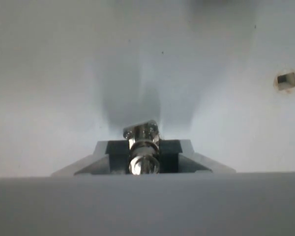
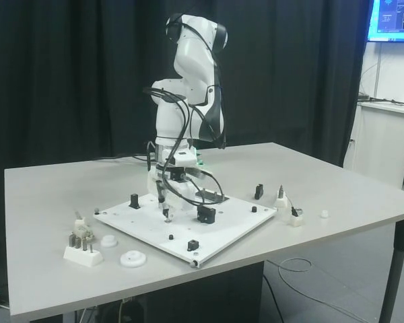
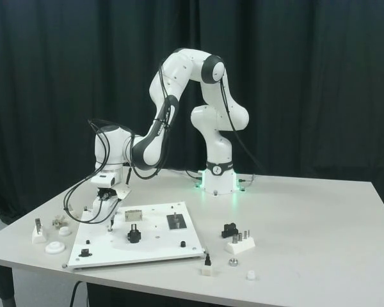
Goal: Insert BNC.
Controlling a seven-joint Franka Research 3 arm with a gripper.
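We see the white board (image 3: 157,238) lying on the grey counter (image 3: 307,224), with open surface around it on the far side. The fingers (image 1: 144,157) hold the BNC connector (image 1: 143,147) closed between them, pointing down, above a bare part of the board near a small square hole (image 1: 285,80).

Two opposed room views sharing the white board (image 2: 188,232); close downward wrist view.
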